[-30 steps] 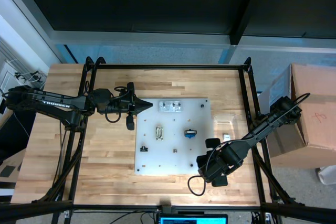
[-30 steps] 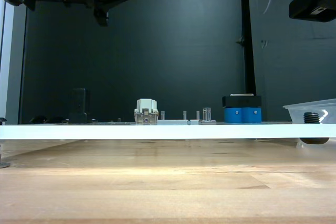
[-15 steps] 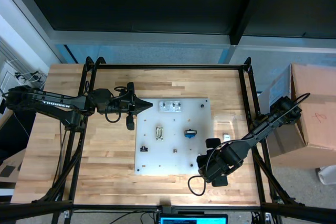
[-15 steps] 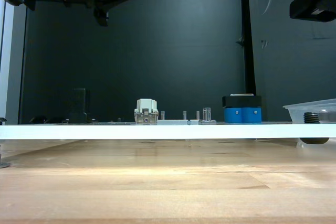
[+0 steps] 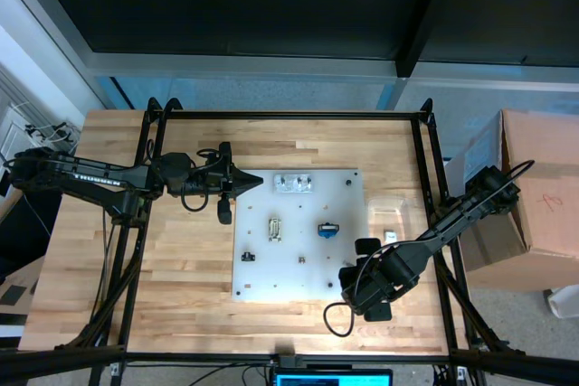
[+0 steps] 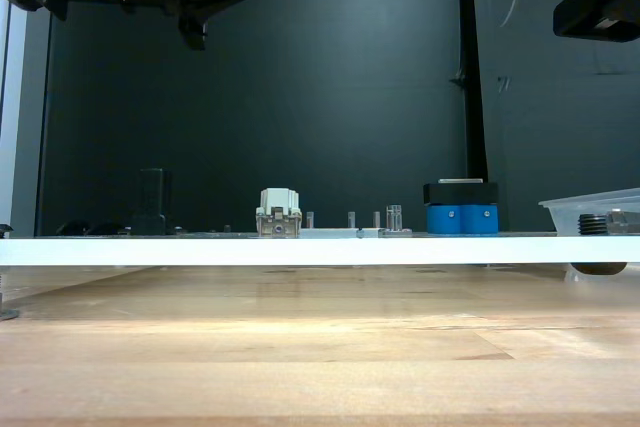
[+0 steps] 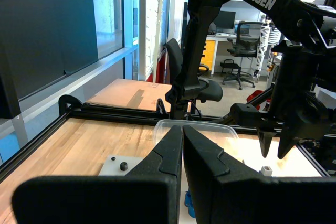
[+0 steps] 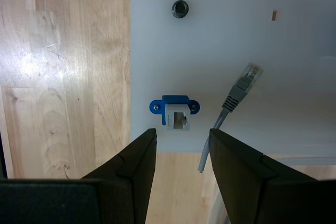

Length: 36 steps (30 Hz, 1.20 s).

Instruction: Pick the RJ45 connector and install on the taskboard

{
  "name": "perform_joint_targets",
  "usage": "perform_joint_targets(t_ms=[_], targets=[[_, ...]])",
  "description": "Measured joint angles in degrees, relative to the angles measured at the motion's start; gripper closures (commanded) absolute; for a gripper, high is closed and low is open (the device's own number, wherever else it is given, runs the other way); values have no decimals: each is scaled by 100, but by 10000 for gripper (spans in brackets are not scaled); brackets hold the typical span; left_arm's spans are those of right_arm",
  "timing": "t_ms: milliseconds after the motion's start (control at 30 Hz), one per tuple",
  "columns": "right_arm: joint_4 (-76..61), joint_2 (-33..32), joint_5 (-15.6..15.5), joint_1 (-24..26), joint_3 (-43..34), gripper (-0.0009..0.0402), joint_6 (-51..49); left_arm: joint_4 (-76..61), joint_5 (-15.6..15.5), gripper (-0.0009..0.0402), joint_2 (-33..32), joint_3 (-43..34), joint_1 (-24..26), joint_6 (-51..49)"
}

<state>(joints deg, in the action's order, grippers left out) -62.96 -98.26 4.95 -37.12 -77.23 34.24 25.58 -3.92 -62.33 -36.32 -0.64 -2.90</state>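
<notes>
We see the RJ45 connector [image 8: 243, 85] lying free on the white taskboard [image 8: 294, 51], its grey cable running toward the board's edge. It sits just beside the blue socket [image 8: 175, 112] but clear of it. The right gripper [image 8: 181, 134] hangs above the board, fingers apart, and the socket shows between them. The left gripper [image 7: 182, 132] hovers high near the board's left edge, over the wooden table [image 5: 181, 259], fingers pressed together.

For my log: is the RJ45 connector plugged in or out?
Out: RJ45 connector lies free beside blue socket, under open right gripper; shut left gripper hovers over board's edge.
</notes>
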Motion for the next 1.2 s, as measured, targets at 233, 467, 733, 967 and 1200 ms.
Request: perform_joint_targets(t_ms=[233,467,733,967,1200], targets=[[0,0,-9,208,0,256,555,0,0,393,0,0,0,0],[199,0,46,911,0,255,553,2,0,393,0,0,0,0],[448,2,-22,1180,358,255,581,0,2,393,0,2,0,-2],[986,2,-238,1176,931,256,603,0,2,393,-2,0,0,0],[1099,4,-308,1169,1176,256,621,2,0,393,-2,2,0,0]])
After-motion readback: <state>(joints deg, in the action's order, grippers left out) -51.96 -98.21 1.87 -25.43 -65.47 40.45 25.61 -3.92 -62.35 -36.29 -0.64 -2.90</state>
